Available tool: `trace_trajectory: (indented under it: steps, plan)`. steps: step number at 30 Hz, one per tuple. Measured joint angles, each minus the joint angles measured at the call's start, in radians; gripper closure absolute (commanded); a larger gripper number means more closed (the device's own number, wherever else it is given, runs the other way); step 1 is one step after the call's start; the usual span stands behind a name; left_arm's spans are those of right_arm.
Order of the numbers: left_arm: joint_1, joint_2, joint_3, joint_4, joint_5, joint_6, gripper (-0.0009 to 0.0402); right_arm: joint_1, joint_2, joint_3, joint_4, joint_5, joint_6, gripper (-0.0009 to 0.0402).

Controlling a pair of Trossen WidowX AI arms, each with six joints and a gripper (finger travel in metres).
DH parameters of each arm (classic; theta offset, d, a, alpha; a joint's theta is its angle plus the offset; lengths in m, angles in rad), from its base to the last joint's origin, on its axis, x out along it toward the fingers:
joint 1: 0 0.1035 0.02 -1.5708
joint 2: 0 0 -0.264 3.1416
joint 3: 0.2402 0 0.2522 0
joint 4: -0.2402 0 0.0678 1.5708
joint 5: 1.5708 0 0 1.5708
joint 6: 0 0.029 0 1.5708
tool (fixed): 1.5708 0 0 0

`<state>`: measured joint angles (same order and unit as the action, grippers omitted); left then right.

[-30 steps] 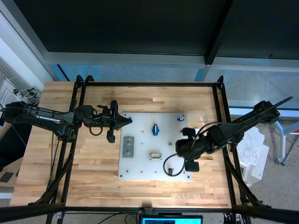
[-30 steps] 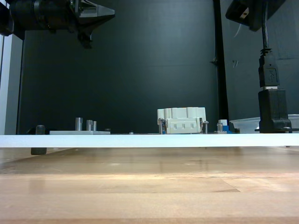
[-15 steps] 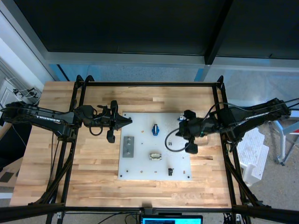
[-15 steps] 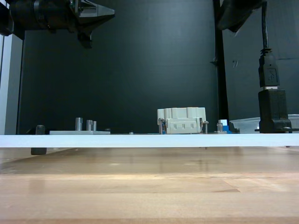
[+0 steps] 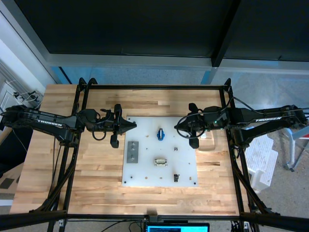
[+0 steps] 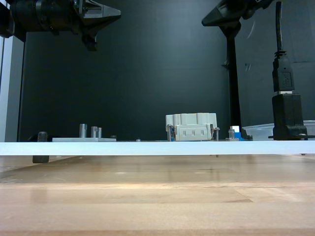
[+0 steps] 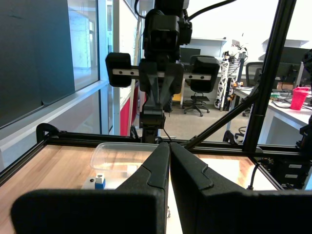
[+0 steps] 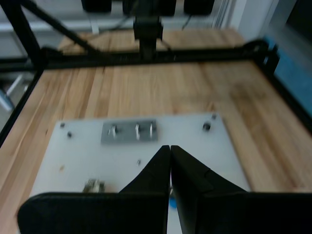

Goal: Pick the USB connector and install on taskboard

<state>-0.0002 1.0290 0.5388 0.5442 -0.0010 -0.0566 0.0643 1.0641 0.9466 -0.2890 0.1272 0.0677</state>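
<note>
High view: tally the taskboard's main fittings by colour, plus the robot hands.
Grey block: 1
Blue part: 1
Beige socket: 1
Black USB connector: 1
Hands: 2, left hand by the taskboard far-left corner, right hand above far-right part
Total: 6

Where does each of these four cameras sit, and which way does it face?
High: above the table's near edge, looking down on the taskboard; left gripper and right gripper, both shut, over its far half.
Low: tabletop height, level along the board; both grippers overhead, USB connector upright.
Left wrist: along its gripper, facing the right arm.
Right wrist: along its gripper, over the board.
Shared: high and low both show the connector.
</note>
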Motion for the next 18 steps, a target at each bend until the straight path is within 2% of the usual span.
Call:
trace_trajectory:
  steps: [2, 6, 9, 13, 18]
  plan:
    - [0.000, 0.000, 0.000, 0.000, 0.000, 0.000, 0.0393, -0.018, -0.013, -0.028, 0.070, -0.010, -0.007, 0.0393]
    - [0.000, 0.000, 0.000, 0.000, 0.000, 0.000, 0.0393, -0.050, -0.031, -0.083, 0.204, -0.072, -0.007, 0.0393]
    - [0.000, 0.000, 0.000, 0.000, 0.000, 0.000, 0.0393, -0.063, -0.042, -0.123, 0.290, -0.083, -0.012, 0.0393]
    - [0.000, 0.000, 0.000, 0.000, 0.000, 0.000, 0.0393, -0.079, -0.062, -0.163, 0.377, -0.081, -0.024, 0.0393]
    - [0.000, 0.000, 0.000, 0.000, 0.000, 0.000, 0.0393, -0.102, -0.075, -0.216, 0.485, -0.121, -0.024, 0.0393]
